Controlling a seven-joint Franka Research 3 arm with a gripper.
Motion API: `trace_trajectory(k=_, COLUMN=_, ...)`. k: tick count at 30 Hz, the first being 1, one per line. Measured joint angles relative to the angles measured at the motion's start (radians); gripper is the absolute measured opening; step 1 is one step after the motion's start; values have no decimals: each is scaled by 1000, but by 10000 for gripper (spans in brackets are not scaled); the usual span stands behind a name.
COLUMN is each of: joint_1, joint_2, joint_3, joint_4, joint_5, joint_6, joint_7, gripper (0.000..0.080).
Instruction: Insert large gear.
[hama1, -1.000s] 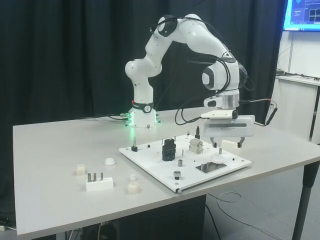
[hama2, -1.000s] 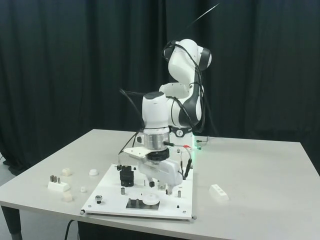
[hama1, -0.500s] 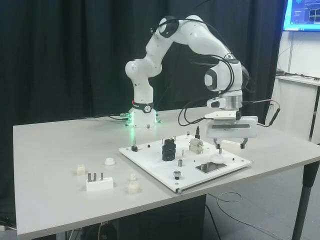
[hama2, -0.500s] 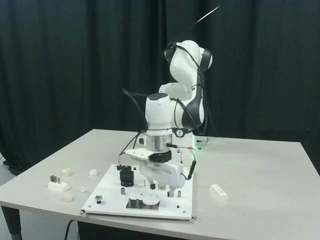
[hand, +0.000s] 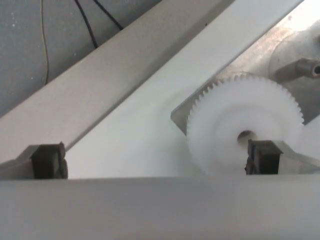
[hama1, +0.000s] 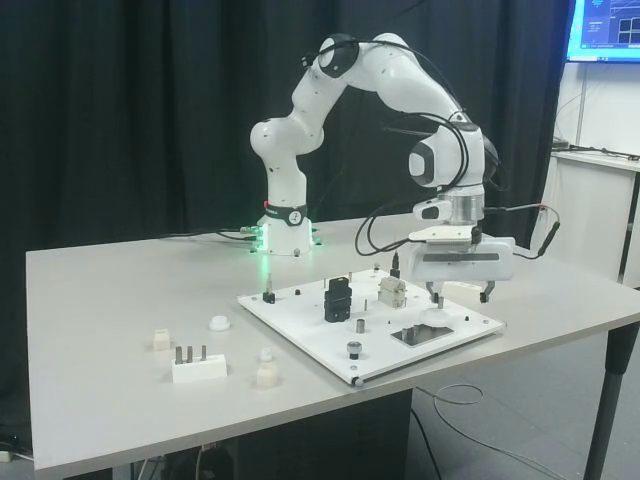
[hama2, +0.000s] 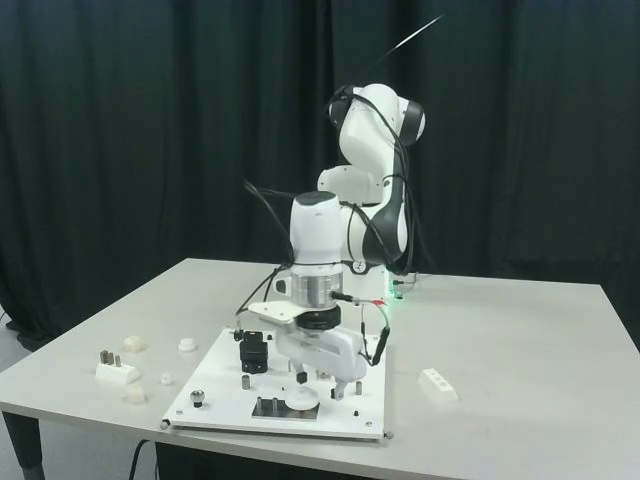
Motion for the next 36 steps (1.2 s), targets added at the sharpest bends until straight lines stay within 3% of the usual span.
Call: trace_trajectory(k=36, joint_1=-5, joint_2=80, joint_3=4, joint_4=45, joint_5=0, joint_6=12, joint_7=33, gripper=800)
